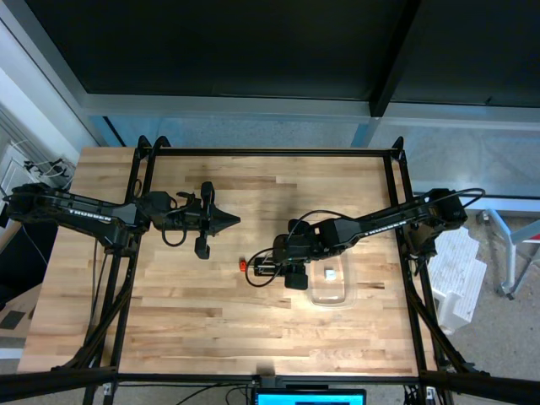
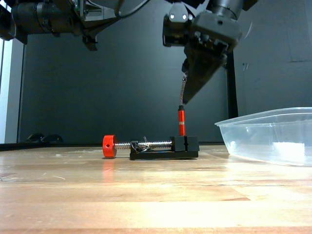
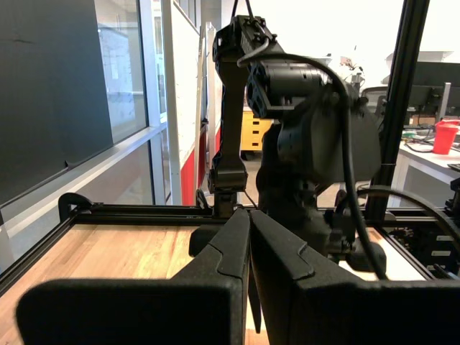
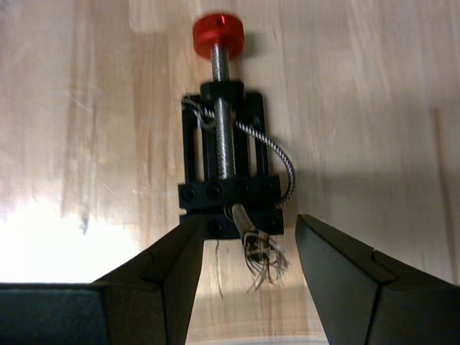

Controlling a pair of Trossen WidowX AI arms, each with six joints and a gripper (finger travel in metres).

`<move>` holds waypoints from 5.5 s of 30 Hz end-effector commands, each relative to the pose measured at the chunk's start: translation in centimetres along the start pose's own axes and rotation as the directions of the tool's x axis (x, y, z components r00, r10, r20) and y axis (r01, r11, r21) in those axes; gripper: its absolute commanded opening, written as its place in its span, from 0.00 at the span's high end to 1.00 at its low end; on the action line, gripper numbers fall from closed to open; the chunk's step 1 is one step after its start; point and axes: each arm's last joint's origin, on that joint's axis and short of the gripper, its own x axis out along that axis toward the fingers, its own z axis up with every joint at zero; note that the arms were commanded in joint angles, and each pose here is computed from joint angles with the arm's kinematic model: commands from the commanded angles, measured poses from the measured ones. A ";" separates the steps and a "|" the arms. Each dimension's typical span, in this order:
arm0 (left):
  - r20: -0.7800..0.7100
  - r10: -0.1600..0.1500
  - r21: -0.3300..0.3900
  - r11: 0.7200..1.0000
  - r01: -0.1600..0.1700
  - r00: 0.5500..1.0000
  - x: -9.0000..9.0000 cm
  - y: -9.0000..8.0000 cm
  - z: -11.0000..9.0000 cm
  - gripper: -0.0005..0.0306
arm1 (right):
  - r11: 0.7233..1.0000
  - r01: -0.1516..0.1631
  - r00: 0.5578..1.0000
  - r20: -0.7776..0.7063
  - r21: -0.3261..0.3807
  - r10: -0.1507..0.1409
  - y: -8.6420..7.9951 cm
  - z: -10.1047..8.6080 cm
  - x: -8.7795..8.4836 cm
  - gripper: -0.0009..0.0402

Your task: Pick the RCA connector and install on taskboard

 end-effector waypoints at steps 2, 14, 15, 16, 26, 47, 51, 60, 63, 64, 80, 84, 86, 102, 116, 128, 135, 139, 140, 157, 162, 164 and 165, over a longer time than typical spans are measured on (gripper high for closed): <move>0.000 0.000 0.000 1.000 0.000 1.000 0.0 0.0 0.0 0.98 | 1.000 -0.002 1.000 0.006 -0.001 0.002 0.0 0.1 -0.6 0.53; 0.000 0.000 0.000 1.000 0.000 1.000 0.0 0.0 0.0 0.98 | 1.000 -0.021 0.998 0.056 -0.021 0.023 -0.5 -0.9 -3.1 0.54; 0.000 0.000 0.000 1.000 0.000 1.000 0.0 0.0 0.0 0.98 | 0.999 -0.026 0.997 0.075 -0.019 0.027 -0.6 -1.1 -3.5 0.55; 0.000 0.000 0.000 1.000 0.000 1.000 0.0 0.0 0.0 0.98 | 0.999 -0.031 0.995 0.099 -0.015 0.032 -0.8 -1.3 -4.0 0.55; 0.000 0.000 0.000 1.000 0.000 1.000 0.0 0.0 0.0 0.98 | 0.997 -0.070 0.892 0.446 -0.023 0.073 -2.2 -3.0 -7.7 0.64; 0.000 0.000 0.000 1.000 0.000 1.000 0.0 0.0 0.0 0.98 | 0.999 -0.041 0.515 0.857 0.019 0.004 -6.4 -8.8 -11.5 0.88; 0.000 0.000 0.000 1.000 0.000 1.000 0.0 0.0 0.0 0.98 | 0.999 -0.047 0.473 0.881 0.023 0.002 -6.6 -9.9 -11.5 0.94; 0.000 0.000 0.000 1.000 0.000 1.000 0.0 0.0 0.0 0.98 | 0.997 -0.076 0.432 0.901 -0.021 0.052 -6.9 -11.1 -11.3 0.98; 0.000 0.000 0.000 1.000 0.000 1.000 0.0 0.0 0.0 0.98 | 0.997 -0.077 0.433 0.900 -0.023 0.054 -7.0 -11.2 -11.2 0.98; 0.000 0.000 0.000 1.000 0.000 1.000 0.0 0.0 0.0 0.98 | 0.997 -0.077 0.432 0.900 -0.023 0.054 -7.0 -11.2 -11.2 0.98; 0.000 0.000 0.000 1.000 0.000 1.000 0.0 0.0 0.0 0.98 | 0.997 -0.071 0.451 0.891 -0.015 0.045 -7.0 -11.3 -11.0 0.98; 0.000 0.000 0.000 1.000 0.000 1.000 0.0 0.0 0.0 0.98 | 0.997 -0.071 0.451 0.891 -0.015 0.046 -7.0 -11.3 -11.0 0.98; 0.000 0.000 0.000 1.000 0.000 1.000 0.0 0.0 0.0 0.98 | 0.997 -0.071 0.451 0.891 -0.015 0.046 -7.0 -11.3 -11.0 0.98; 0.000 0.000 0.000 1.000 0.000 1.000 0.0 0.0 0.0 0.98 | 0.997 -0.069 0.466 0.884 -0.016 0.046 -7.0 -11.3 -10.9 0.98; 0.000 0.000 0.000 1.000 0.000 1.000 0.0 0.0 0.0 0.98 | 0.997 -0.069 0.466 0.884 -0.016 0.046 -7.0 -11.3 -10.9 0.98; 0.000 0.000 0.000 1.000 0.000 1.000 0.0 0.0 0.0 0.98 | 0.997 -0.069 0.466 0.884 -0.016 0.046 -7.0 -11.3 -10.9 0.98; 0.000 0.000 0.000 1.000 0.000 1.000 0.0 0.0 0.0 0.98 | 0.997 -0.069 0.466 0.884 -0.016 0.046 -7.0 -11.3 -10.9 0.98; 0.000 0.000 0.000 1.000 0.000 1.000 0.0 0.0 0.0 0.98 | 0.997 -0.069 0.466 0.884 -0.016 0.046 -7.0 -11.3 -10.9 0.98; 0.000 0.000 0.000 1.000 0.000 1.000 0.0 0.0 0.0 0.98 | 0.997 -0.069 0.466 0.884 -0.016 0.046 -7.0 -11.3 -10.9 0.98; 0.000 0.000 0.000 1.000 0.000 1.000 0.0 0.0 0.0 0.98 | 0.997 -0.069 0.466 0.884 -0.016 0.046 -7.0 -11.3 -10.9 0.98; 0.000 0.000 0.000 1.000 0.000 1.000 0.0 0.0 0.0 0.98 | 0.997 -0.069 0.466 0.884 -0.016 0.046 -7.0 -11.3 -10.9 0.98; 0.000 0.000 0.000 1.000 0.000 1.000 0.0 0.0 0.0 0.98 | 0.997 -0.069 0.466 0.884 -0.016 0.046 -7.0 -11.3 -10.9 0.98; 0.000 0.000 0.000 1.000 0.000 1.000 0.0 0.0 0.0 0.98 | 0.997 -0.069 0.466 0.884 -0.016 0.046 -7.0 -11.3 -10.9 0.98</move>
